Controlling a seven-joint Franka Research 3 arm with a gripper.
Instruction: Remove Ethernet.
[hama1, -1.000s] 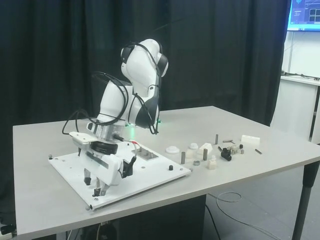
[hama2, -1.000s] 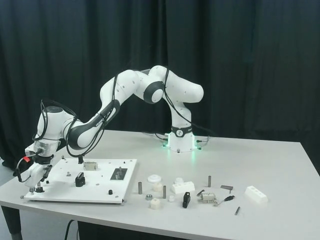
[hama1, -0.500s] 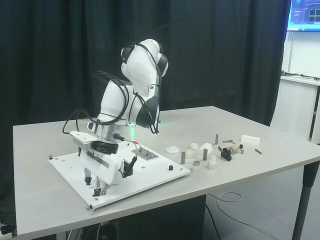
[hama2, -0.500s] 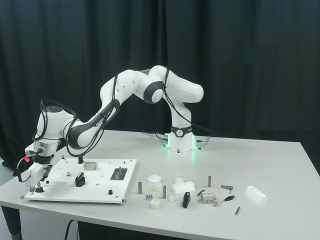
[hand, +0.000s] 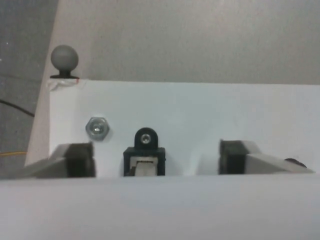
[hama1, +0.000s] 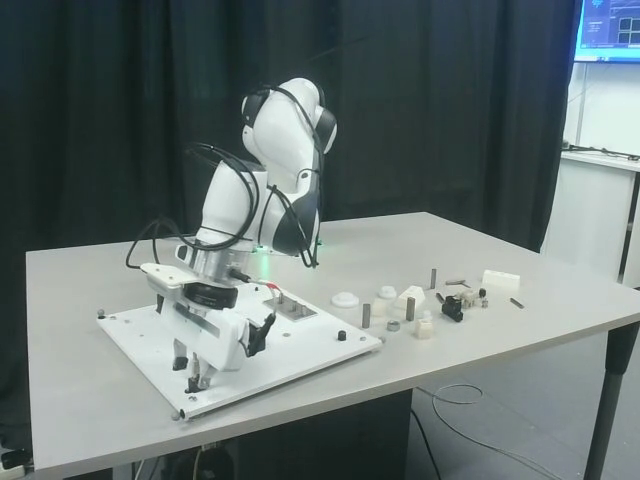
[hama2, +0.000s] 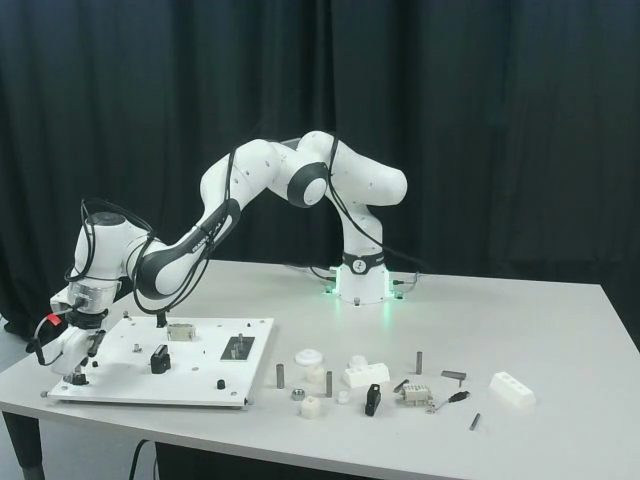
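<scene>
Grey table (hama1: 450, 250), wrist view alone shows Ethernet plug (hand: 144, 161) between gripper (hand: 156, 158) fingers

Even, bright room light; soft shadows; wrist view's near foreground blurred.

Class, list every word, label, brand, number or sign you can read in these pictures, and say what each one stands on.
None can be read.
Forearm of the white robot arm: a dark strip of lettering, too small to read.
Wall screen in the first room view's corner: lines of text, too blurred to read.
White board and black Ethernet plug: no markings.
</scene>
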